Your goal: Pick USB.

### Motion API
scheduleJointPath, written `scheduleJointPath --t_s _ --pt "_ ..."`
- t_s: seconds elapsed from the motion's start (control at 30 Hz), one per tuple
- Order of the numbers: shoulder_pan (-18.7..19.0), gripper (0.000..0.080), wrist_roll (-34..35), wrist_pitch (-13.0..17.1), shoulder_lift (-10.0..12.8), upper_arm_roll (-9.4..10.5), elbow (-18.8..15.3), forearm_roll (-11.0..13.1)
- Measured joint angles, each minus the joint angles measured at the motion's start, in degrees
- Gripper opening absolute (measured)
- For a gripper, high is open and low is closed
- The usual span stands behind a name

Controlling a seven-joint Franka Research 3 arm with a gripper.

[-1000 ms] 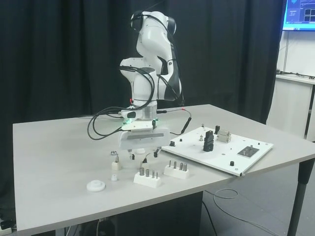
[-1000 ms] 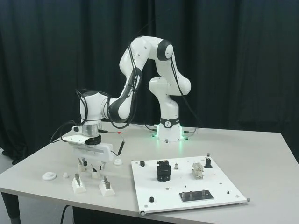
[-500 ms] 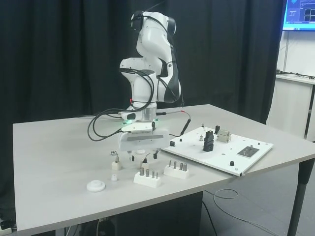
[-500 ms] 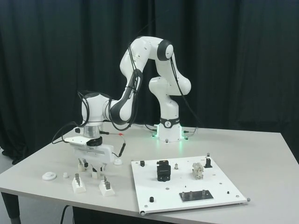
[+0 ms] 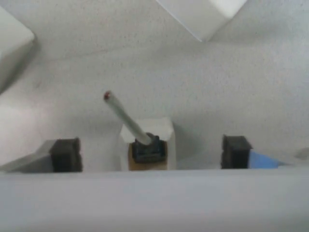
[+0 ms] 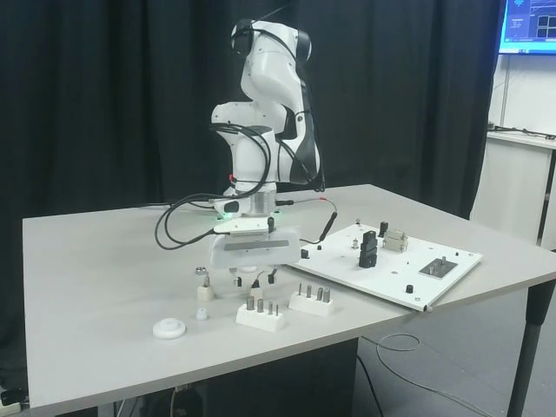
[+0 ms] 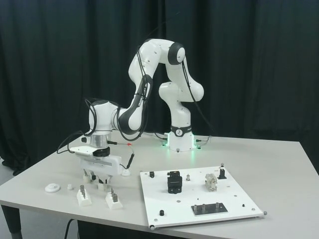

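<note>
Robotics lab: white seven-joint robot arm point(image 7: 149, 79) bolted on plain grey counter point(image 7: 259, 164), black floor-length curtains point(image 7: 259, 64) behind, white square assembly board point(image 7: 199, 196) with small fixtures, wall monitor screen point(image 6: 528, 26) in corner.

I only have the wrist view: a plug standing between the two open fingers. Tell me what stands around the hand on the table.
Observer: One white peg block and a second peg block stand on the grey table, between the hand and the table's front edge.
Operator: Report what else lies close by.
Observer: A white board carrying small black parts lies flat beside the hand, apart from it.
Operator: Describe the arm's pose.
Observer: The white arm arches high from its base and reaches down to the hand, which hangs low over the table.
</note>
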Motion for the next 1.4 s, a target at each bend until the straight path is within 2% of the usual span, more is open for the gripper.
scheduleJointPath --t_s 0.37,0.4,0.7,0.73,1.1,1.4 --pt "-0.01 0.0667 -0.44 0.75 -0.02 -0.05 -0.06 0.00" --pt "0.00 0.0294 -0.44 0.78 -0.03 -0.05 -0.06 0.00" --pt "0.14 0.0294 -0.44 1.01 -0.14 0.04 -0.06 0.18" --pt "0.17 0.0094 -0.44 1.02 -0.16 0.04 -0.06 0.22" --pt "0.42 0.0094 -0.44 0.82 -1.24 -0.04 -0.08 0.37" --pt "0.44 0.0094 -0.44 -1.40 -3.91 -0.39 -0.47 0.26"
